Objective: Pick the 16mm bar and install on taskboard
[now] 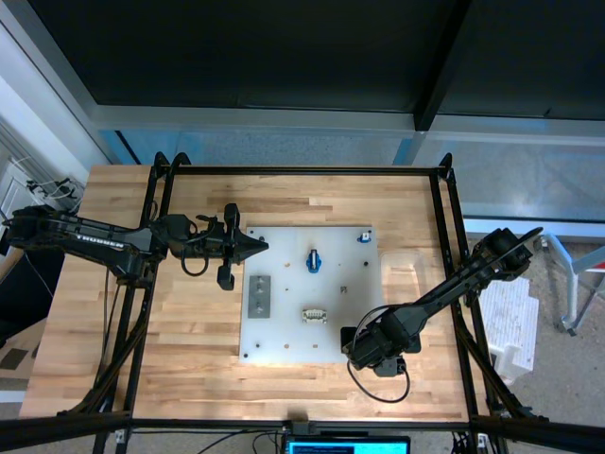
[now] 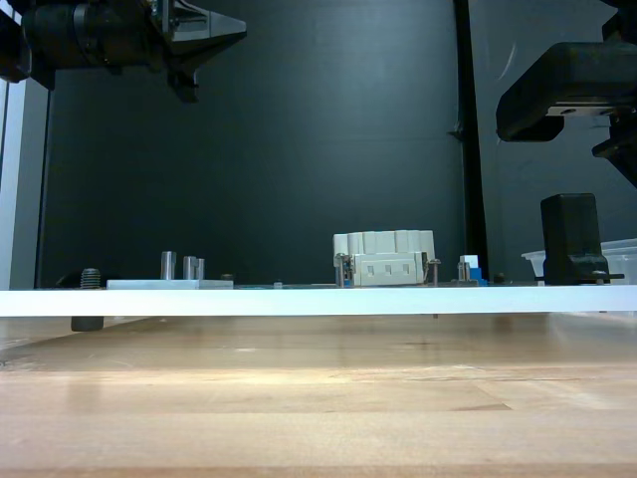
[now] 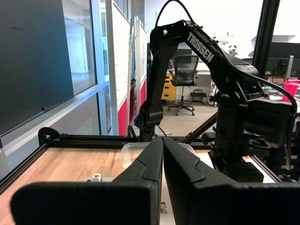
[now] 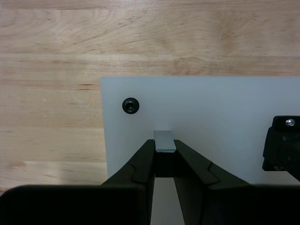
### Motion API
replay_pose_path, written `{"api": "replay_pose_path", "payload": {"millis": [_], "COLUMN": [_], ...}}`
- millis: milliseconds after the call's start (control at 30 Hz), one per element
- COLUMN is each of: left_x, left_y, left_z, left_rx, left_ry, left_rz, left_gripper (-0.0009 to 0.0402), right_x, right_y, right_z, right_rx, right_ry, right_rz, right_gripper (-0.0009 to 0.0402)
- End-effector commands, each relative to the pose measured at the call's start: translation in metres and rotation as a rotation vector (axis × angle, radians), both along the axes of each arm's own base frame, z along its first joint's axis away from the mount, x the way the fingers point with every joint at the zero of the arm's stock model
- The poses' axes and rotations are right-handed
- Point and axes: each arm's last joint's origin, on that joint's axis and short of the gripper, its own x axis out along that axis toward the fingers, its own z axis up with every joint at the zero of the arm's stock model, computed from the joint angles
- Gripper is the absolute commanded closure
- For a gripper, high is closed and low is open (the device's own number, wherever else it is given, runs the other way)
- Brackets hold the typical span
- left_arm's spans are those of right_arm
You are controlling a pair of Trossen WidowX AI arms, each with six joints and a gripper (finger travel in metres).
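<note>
Steel by the look of it, the 16mm bar point(image 4: 164, 141) should handle as a stiff, hard, very light peg with a smooth skin that can slip or twist between flat pads; it will not bend or break, but being far smaller than a finger it gives little to hold. The sound place to take it is across its sides near one end, leaving the other end free to enter a hole. That is roughly how it sits now: the right claw point(image 4: 164, 146) is clamped on it, with a grey end showing just past the fingertips. Bar and claw hang low over the taskboard point(image 1: 284, 322), close to the corner screw point(image 4: 131, 105) nearest the bench's near right corner and well apart from the grey block point(image 1: 258, 295) across the board. The right arm reaches in from the right edge of the bench on a slant, its wrist bent so the claw points straight down. The left arm stretches in level from the left edge. Its left claw point(image 3: 162, 143) has its fingers pressed together on nothing, held high over the board's far left corner and aimed across the bench toward the other arm. Any tilt of the peg in the grip would likely jam it at a hole.
</note>
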Motion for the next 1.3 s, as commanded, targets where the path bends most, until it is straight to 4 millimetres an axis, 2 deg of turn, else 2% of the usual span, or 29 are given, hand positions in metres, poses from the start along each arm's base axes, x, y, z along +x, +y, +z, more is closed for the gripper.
{"api": "replay_pose_path", "payload": {"millis": [33,267,433,700,1300], "left_x": [0.0,0.0,0.0,0.0,0.0], "left_y": [0.0,0.0,0.0,0.0,0.0], "left_z": [0.0,0.0,0.0,0.0,0.0], "left_rx": [0.0,0.0,0.0,0.0,0.0], "left_ry": [0.0,0.0,0.0,0.0,0.0], "left_rz": [0.0,0.0,0.0,0.0,0.0], "left_gripper": [0.0393,0.0393,0.0393,0.0393,0.0393], "right_x": [0.0,-0.002,-0.003,-0.004,-0.007], "right_y": [0.0,-0.001,-0.002,-0.003,-0.003], "right_z": [0.001,0.005,0.01,0.03,0.034], "right_rx": [-0.001,-0.007,-0.029,-0.027,-0.023], "right_ry": [0.0,-0.011,-0.035,-0.037,-0.04], "right_rz": [0.003,-0.003,-0.028,-0.033,-0.048], "right_gripper": [0.0297,0.0219,0.0194,0.0198,0.0205]}}
